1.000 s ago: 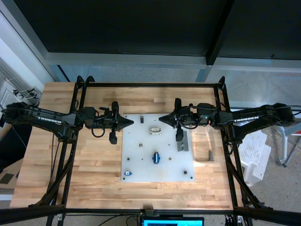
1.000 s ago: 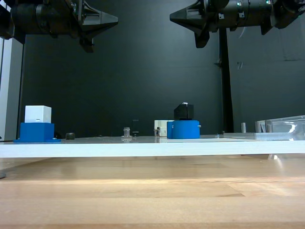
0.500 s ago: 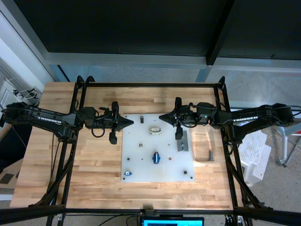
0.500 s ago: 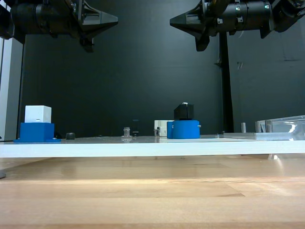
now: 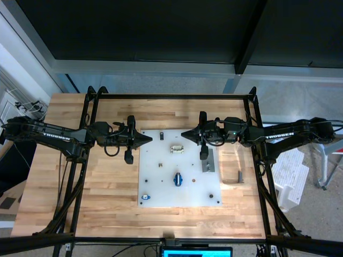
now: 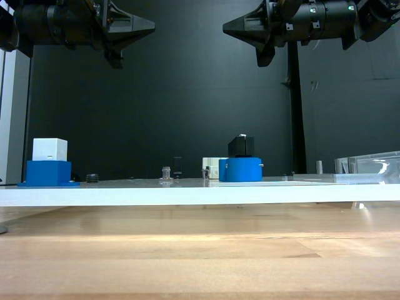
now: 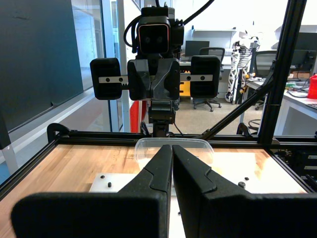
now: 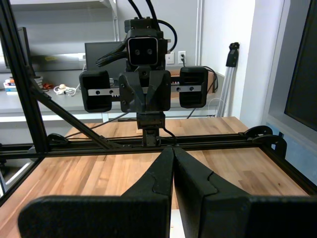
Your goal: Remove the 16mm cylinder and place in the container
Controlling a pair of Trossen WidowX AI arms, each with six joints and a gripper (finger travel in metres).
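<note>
The 16mm cylinder [image 5: 239, 175] is a short dark rod standing inside the clear container [image 5: 231, 154], just right of the white board [image 5: 161, 184]. The low view shows the container [image 6: 372, 164] at the right, with a small peg [image 6: 319, 165] beside it. My left gripper [image 5: 151, 138] hangs shut above the board's left edge, pointing right. My right gripper [image 5: 182, 135] hangs shut above the board's far part, pointing left. Both are high over the table [image 6: 153, 26] [image 6: 225, 27] and hold nothing. In the wrist views each gripper [image 7: 172, 148] [image 8: 173, 148] faces the other arm.
The board carries a grey rectangular block [image 5: 208, 163], a blue cylindrical fitting [image 5: 177, 179], a white connector [image 5: 176, 148] and a small blue part [image 5: 144, 197]. A black frame [image 5: 171, 97] surrounds the wooden table [image 5: 107, 187].
The right gripper's tip shifted very slightly a second ago and has stayed still since. The left arm and the parts have not moved.
</note>
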